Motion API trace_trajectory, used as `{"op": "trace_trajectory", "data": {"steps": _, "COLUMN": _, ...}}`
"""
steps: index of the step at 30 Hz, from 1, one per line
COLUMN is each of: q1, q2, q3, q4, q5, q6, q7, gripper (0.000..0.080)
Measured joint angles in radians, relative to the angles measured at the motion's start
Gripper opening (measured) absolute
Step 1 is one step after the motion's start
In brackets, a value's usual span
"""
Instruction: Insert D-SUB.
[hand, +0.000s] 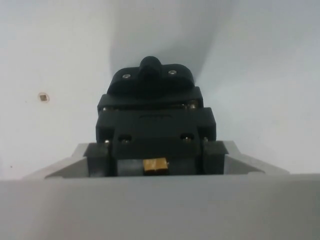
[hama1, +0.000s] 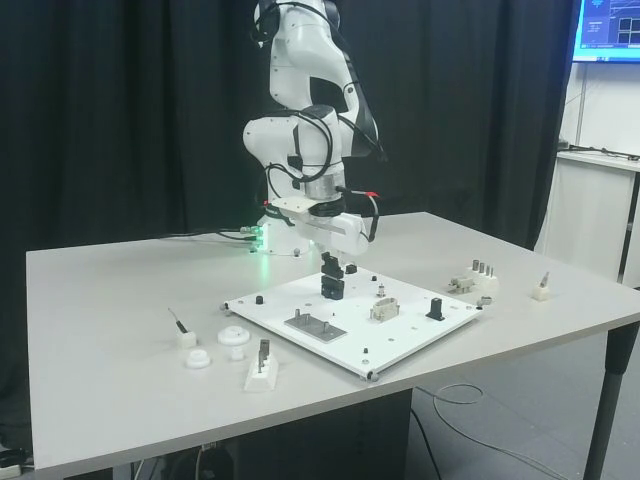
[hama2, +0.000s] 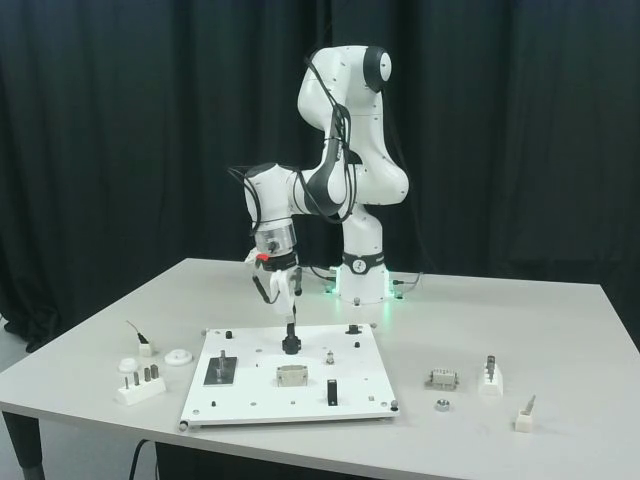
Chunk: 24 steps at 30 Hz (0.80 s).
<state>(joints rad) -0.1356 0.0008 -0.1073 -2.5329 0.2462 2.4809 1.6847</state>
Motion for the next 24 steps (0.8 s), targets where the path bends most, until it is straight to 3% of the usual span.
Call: {"op": "trace_trajectory", "data": {"steps": 24, "q1": 0.001, "q2": 0.011, "q3": 0.006, "q4": 0.003, "q5": -0.003, "q6": 0.018, "q7": -0.036, "gripper": 0.0377}}
